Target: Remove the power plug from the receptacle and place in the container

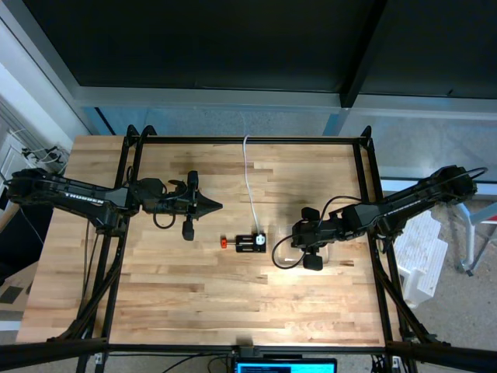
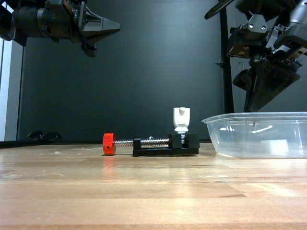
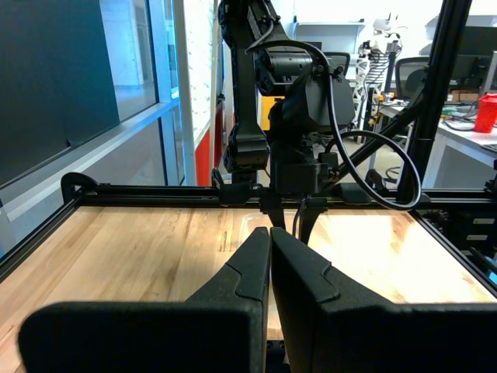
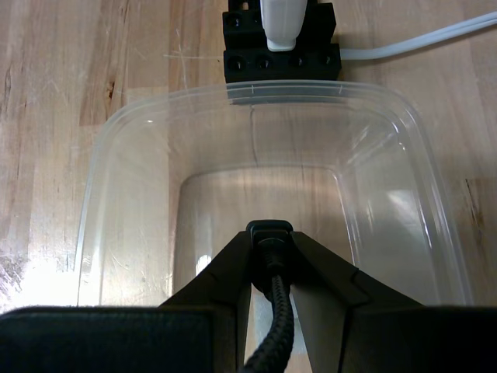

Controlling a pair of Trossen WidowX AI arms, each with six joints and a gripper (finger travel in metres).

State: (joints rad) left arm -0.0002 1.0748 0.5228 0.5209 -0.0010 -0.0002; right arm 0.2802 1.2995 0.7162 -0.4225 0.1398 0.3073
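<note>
My right gripper (image 4: 269,242) hangs over the clear container (image 4: 256,95) and is shut on the black power plug (image 4: 270,231), whose braided stub runs back between the fingers. The plug is held above the tray's floor, apart from the white receptacle (image 4: 281,19). That receptacle (image 2: 181,117) stands upright in the black clamp (image 2: 165,143), with nothing plugged in. From the low view the right gripper (image 2: 253,103) points down just above the container (image 2: 259,136). My left gripper (image 2: 114,25) is shut and empty, held high over the table's left side (image 1: 211,206).
The clamp's red knob (image 2: 109,143) sticks out to the left. A white cord (image 1: 250,179) runs from the receptacle to the table's far edge. A black frame (image 1: 248,141) borders the wooden table.
</note>
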